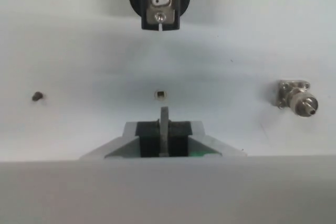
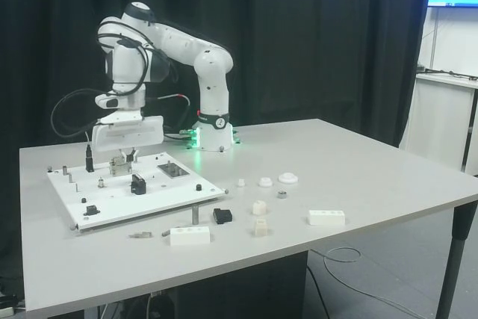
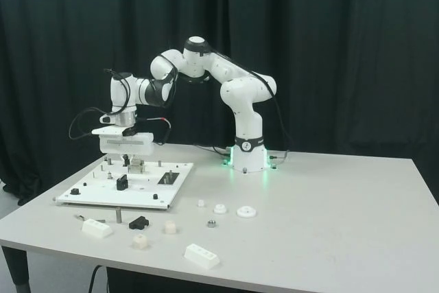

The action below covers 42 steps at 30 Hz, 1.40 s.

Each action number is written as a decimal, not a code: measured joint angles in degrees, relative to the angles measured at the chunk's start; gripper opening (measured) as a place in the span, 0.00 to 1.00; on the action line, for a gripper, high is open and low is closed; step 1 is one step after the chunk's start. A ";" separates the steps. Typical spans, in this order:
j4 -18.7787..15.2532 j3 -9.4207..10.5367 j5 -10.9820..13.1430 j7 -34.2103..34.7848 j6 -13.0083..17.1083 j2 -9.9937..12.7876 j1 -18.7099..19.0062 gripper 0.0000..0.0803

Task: Place square peg 1.

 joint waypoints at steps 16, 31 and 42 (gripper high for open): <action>0.00 1.87 0.90 0.29 -1.07 0.00 -0.31 0.04; 0.10 1.87 0.89 0.34 -0.99 0.00 -0.29 0.04; -1.13 1.88 3.58 0.34 1.96 -0.09 0.59 0.04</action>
